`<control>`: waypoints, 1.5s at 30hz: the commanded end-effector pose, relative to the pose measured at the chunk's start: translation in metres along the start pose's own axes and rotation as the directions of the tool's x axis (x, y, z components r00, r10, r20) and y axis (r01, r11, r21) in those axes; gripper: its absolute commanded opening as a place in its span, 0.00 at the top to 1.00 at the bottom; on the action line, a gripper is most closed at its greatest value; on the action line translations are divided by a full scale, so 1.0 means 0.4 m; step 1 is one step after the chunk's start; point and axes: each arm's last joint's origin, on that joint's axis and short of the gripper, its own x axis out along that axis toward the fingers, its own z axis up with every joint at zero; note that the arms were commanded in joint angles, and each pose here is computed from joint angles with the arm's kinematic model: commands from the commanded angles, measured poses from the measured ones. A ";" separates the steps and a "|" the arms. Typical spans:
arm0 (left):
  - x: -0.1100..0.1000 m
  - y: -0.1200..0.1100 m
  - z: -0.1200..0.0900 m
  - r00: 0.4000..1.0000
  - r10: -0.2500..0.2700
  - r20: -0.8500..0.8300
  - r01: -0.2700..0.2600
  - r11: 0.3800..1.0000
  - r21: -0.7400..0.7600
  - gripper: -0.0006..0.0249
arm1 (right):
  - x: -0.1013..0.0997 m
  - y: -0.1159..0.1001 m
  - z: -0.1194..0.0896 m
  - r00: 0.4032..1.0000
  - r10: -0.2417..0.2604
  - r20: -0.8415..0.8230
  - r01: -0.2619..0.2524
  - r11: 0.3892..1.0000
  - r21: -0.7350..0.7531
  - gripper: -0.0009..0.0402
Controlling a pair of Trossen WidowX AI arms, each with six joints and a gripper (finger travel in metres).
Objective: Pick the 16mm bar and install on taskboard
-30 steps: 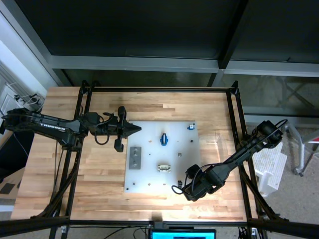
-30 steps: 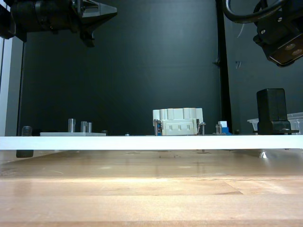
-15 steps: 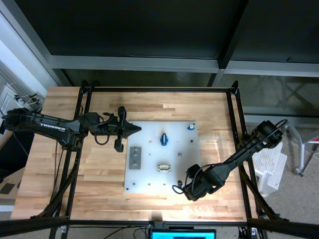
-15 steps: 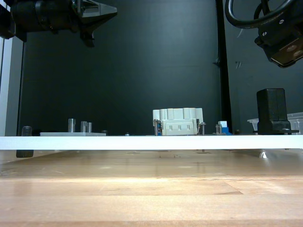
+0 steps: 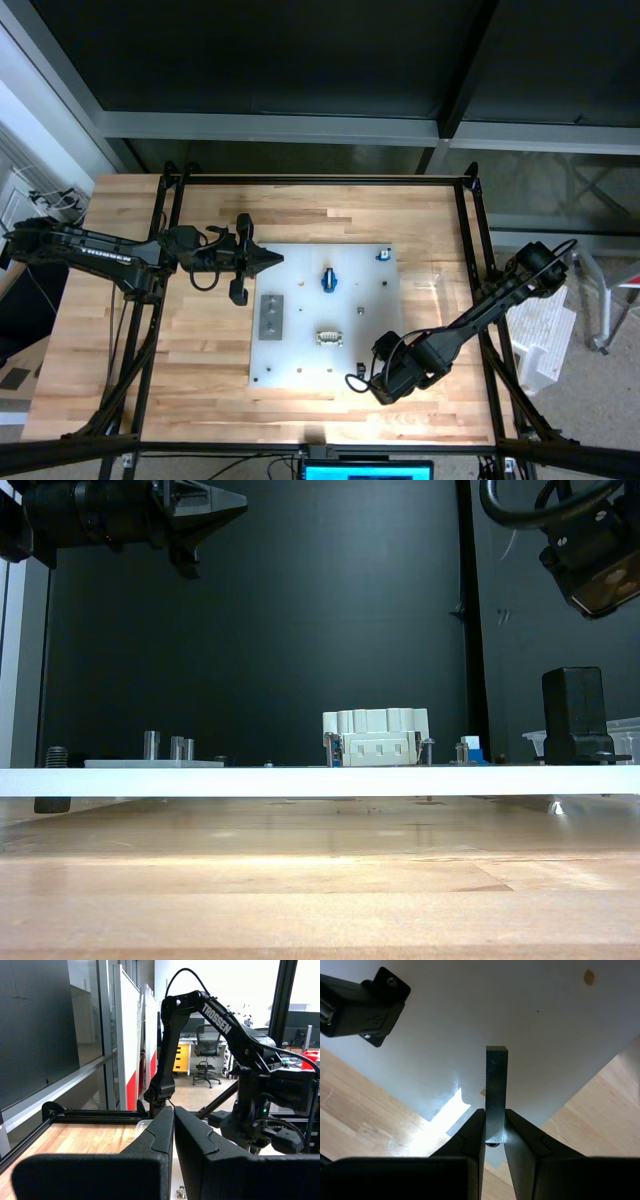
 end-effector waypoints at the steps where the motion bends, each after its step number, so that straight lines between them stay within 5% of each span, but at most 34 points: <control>1: 0.000 0.000 0.000 1.000 -0.001 0.000 0.001 1.000 0.000 0.98 | -0.019 -0.005 0.002 1.000 0.012 0.004 -0.012 1.000 -0.024 0.93; 17: 0.004 -0.003 -0.006 0.998 -0.029 -0.053 0.027 0.999 -0.029 0.93 | -0.155 -0.070 0.126 0.993 0.093 0.071 -0.058 0.922 -0.383 0.93; 25: 0.005 -0.003 -0.010 0.998 -0.022 -0.066 0.020 0.999 -0.037 0.82 | -0.204 -0.129 0.227 0.990 0.088 0.113 -0.009 0.826 -0.563 0.93; 36: 0.099 -0.017 -0.068 0.981 -0.042 -0.187 0.031 0.998 -0.059 0.46 | -0.303 -0.154 0.346 0.969 0.145 0.199 0.053 0.666 -0.744 0.93; 45: 0.206 -0.023 -0.085 0.972 -0.043 -0.231 0.028 0.997 -0.067 0.13 | -0.389 -0.140 0.377 0.935 0.230 0.270 0.084 0.595 -0.799 0.93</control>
